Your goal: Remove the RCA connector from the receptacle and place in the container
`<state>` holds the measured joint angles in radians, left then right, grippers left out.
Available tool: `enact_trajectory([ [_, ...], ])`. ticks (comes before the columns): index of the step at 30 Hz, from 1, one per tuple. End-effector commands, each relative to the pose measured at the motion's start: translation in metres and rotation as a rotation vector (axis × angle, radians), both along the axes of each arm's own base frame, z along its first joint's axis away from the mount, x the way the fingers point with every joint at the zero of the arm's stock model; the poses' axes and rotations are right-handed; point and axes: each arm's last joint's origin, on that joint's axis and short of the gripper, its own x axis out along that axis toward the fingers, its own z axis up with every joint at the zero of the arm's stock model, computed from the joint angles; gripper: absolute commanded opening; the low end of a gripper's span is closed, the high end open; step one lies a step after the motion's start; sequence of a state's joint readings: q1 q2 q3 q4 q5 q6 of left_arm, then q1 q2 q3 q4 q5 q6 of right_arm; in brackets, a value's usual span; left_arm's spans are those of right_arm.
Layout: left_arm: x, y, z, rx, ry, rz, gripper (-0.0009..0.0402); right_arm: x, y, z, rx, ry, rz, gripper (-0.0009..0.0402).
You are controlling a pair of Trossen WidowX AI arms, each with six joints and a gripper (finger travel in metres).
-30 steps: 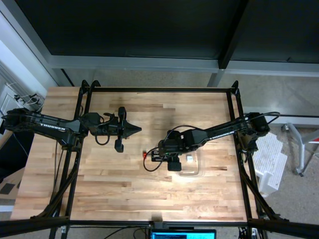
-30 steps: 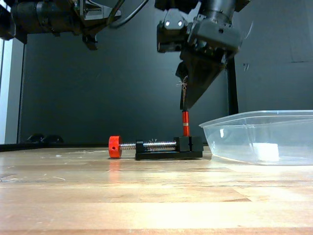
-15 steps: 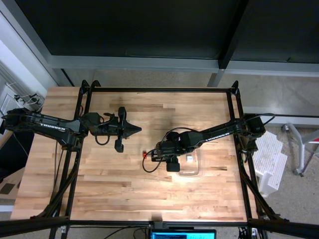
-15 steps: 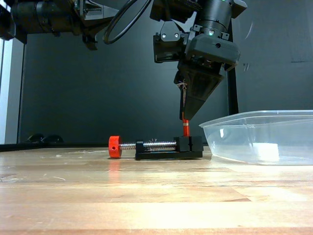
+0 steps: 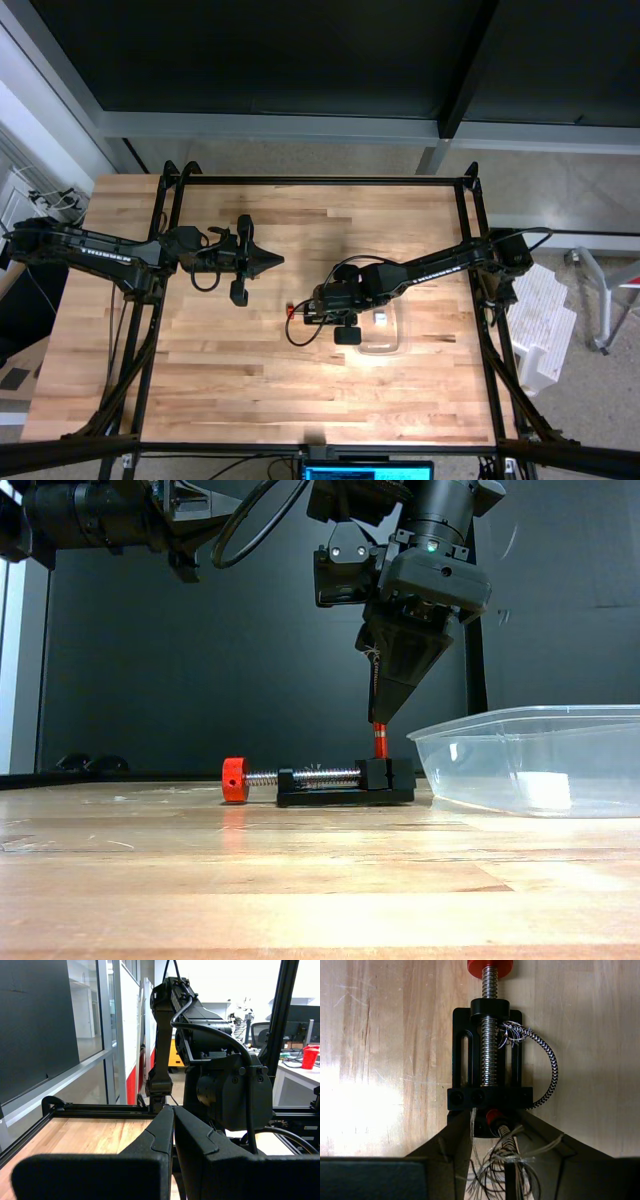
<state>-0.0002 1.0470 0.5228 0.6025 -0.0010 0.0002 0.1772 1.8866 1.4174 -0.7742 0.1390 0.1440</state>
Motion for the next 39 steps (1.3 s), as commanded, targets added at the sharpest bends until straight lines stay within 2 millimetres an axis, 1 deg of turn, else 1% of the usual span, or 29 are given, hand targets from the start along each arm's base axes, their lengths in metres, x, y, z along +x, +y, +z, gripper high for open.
enact_trajectory([
  [1,0.0,0.0,0.0,0.0,0.0,0.0,0.0,0.0,0.0,0.0,-0.002,0.003,-0.001,0.0088],
  [12,0.0,0.0,0.0,0.0,0.0,0.0,0.0,0.0,-0.002,-0.001,-0.003,0.008,-0.006,0.0022],
  [17,0.0,0.0,0.0,0.0,0.0,0.0,0.0,0.0,-0.003,-0.001,-0.002,0.009,-0.007,-0.0001],
  [27,0.0,0.0,0.0,0.0,0.0,0.0,0.0,-0.001,-0.003,0.002,-0.001,0.005,-0.009,0.0002],
  [39,0.0,0.0,0.0,0.0,0.0,0.0,0.0,-0.008,-0.004,0.016,0.003,-0.015,-0.009,0.0002],
])
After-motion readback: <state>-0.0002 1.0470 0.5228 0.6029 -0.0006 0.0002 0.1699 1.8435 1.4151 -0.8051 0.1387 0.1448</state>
